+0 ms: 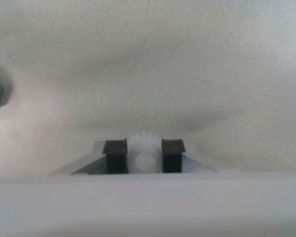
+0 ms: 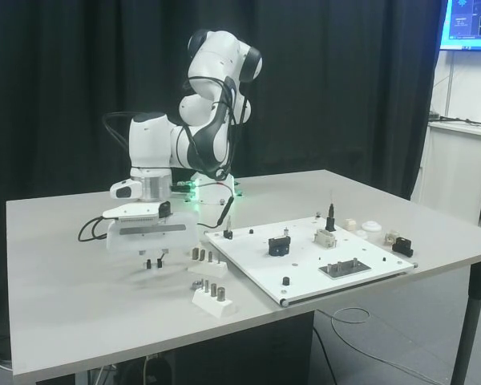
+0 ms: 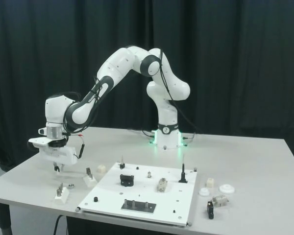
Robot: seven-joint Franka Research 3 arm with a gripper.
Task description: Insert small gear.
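Small white toothed plastic gear (image 1: 144, 153): sitting clamped between two black fingertip pads (image 1: 115, 154), teeth showing above them
Position: hanging above the grey table (image 1: 148, 69), not touching it

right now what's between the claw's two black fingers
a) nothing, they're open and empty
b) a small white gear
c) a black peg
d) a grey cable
b: the wrist view shows the small white gear, teeth visible along its edge, pinched between the black fingers of the claw, which hangs above the grey table away from the white board.
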